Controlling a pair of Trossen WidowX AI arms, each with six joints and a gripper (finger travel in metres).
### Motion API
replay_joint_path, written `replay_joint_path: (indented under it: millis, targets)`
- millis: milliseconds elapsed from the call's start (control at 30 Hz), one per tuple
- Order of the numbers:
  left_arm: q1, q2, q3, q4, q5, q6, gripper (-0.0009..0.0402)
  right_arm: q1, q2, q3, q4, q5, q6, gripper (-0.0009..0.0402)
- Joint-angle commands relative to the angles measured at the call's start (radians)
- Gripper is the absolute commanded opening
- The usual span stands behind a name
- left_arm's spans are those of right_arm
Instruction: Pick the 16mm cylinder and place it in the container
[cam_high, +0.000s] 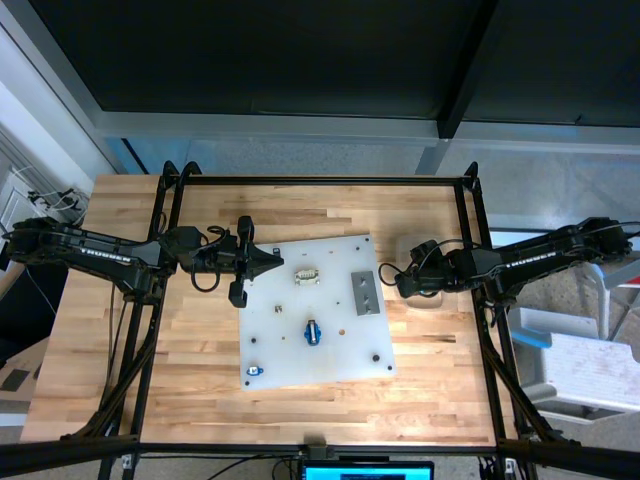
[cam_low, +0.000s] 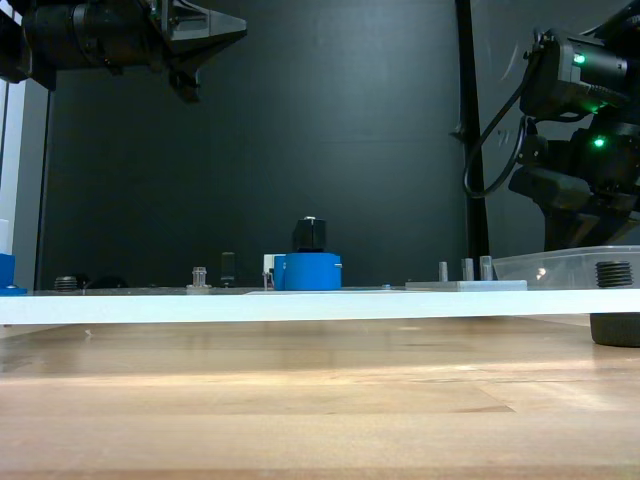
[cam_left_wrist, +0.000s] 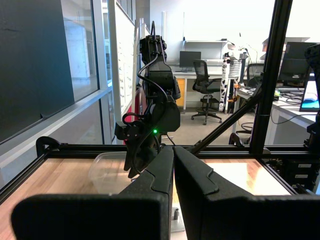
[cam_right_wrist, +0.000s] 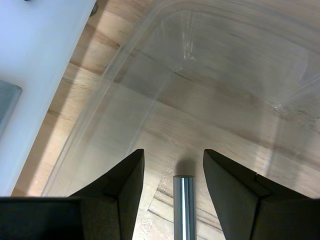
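Right pincer (cam_right_wrist: 173, 154) hangs released over the clear container (cam_right_wrist: 125, 65), the 16mm cylinder (cam_right_wrist: 184, 205) loose between its fingers (cam_right_wrist: 125, 182): hard, slick steel, apt to roll, best pinched mid-length. Left pincer (cam_left_wrist: 173, 155), clenched empty, hovers over the board (cam_high: 330, 330).

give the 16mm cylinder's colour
Silver-grey; 16mm cylinder shows best in right wrist view, under the open right gripper. Left gripper shut above the board.

The right hand (cam_right_wrist: 173, 153) hangs over the container (cam_right_wrist: 118, 80), its two dark fingers (cam_right_wrist: 120, 185) spread apart. Between them, touching neither, the 16mm cylinder (cam_right_wrist: 184, 206) lies on the clear floor of the tub, a short shadow at its round end. Wood grain shows through the plastic. Beside the tub, across a strip of bare tabletop (cam_right_wrist: 75, 95), lies the white task board (cam_right_wrist: 40, 45), carrying a grey metal block (cam_right_wrist: 7, 103).
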Motion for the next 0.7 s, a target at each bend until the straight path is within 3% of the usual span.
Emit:
replay_joint_path:
  millis: [33,300,567,700]
  targets:
    - [0.000,0.000,0.000,0.000,0.000,0.000,0.0000,0.001,0.000,0.015,-0.006,-0.011,0.001,0.0176]
    - [0.000,0.000,0.000,0.000,0.000,0.000,0.0000,0.002,0.000,0.100,-0.109,-0.114,-0.001,0.0176]
    - [0.000,0.000,0.000,0.000,0.000,0.000,0.0000,0.004,0.000,0.254,-0.316,-0.142,-0.005,0.0177]
    - [0.000,0.000,0.000,0.000,0.000,0.000,0.0000,0.005,0.000,0.348,-0.426,-0.187,-0.019,0.0177]
